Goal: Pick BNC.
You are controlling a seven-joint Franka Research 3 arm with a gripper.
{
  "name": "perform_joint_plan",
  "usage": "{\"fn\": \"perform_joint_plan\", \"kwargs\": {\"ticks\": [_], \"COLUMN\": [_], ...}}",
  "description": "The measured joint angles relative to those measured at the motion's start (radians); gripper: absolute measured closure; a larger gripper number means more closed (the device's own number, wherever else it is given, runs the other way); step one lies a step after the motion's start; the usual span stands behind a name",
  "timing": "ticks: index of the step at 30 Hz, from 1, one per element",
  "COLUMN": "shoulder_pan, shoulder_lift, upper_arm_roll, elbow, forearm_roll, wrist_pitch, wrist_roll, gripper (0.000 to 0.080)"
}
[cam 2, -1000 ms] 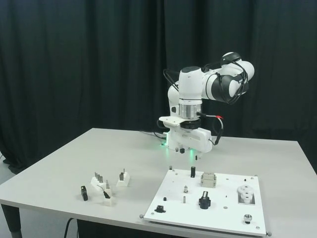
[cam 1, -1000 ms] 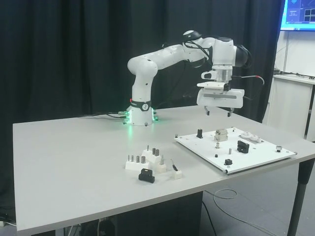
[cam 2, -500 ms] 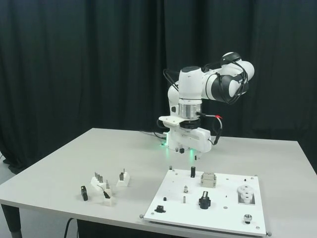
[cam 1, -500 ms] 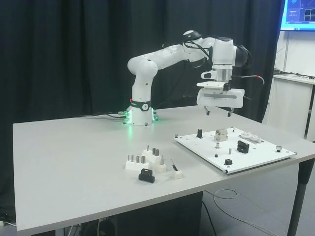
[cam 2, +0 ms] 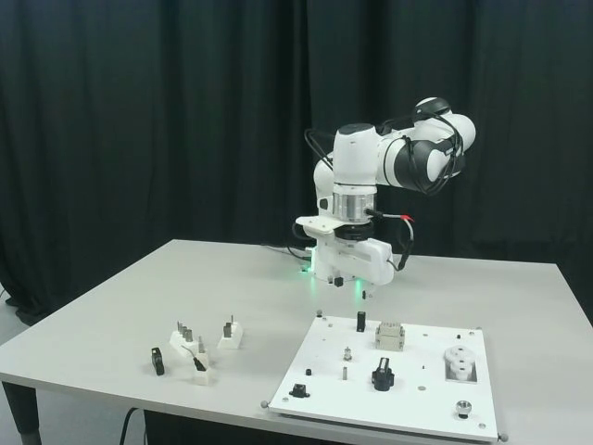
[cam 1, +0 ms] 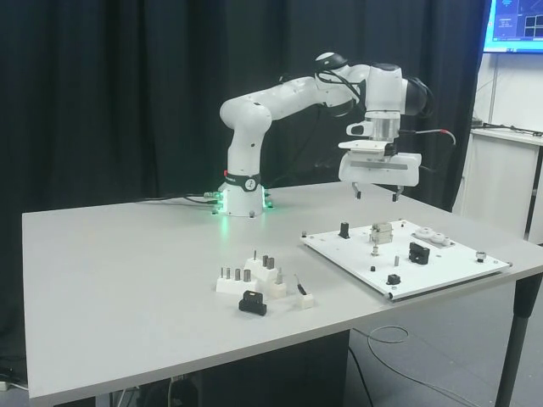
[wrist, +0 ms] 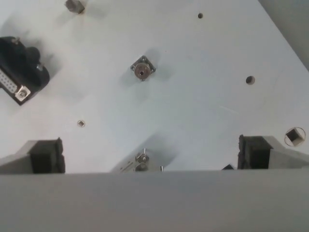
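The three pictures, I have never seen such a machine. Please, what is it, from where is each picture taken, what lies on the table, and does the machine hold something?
It is a white robot arm bolted to a grey table. At its end is a pincer with two fingers for grasping. Two pictures come from cameras in the room, each seeing the arm from a different side. The third comes from a camera on the arm's wrist, looking down past the fingers.

On the table lies a white board with small parts on it, such as a round metal connector and a black plug. Beside the board stand small white blocks holding metal pins, and a black part.

The pincer is open, hangs above the board and holds nothing.
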State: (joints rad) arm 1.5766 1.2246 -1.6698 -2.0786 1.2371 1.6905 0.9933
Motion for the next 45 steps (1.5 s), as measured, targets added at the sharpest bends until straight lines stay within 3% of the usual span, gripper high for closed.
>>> {"fn": "perform_joint_plan", "kwargs": {"ticks": [19,35,39,45], "shoulder_pan": [-0.016,-0.107,-0.138,-0.171], "shoulder_lift": [0.000,0.000,0.000,0.001], "upper_arm_roll": [0.009,0.084,0.100,0.107], "elbow": [0.008,0.072,0.090,0.114], "forearm_roll": [0.024,0.027,0.027,0.027], "wrist_pitch": [0.033,0.067,0.051,-0.013], "wrist_roll": [0.106,0.340,0.344,0.374], "gripper": [0.0003,0.0003,0.0003,0.0003]}}
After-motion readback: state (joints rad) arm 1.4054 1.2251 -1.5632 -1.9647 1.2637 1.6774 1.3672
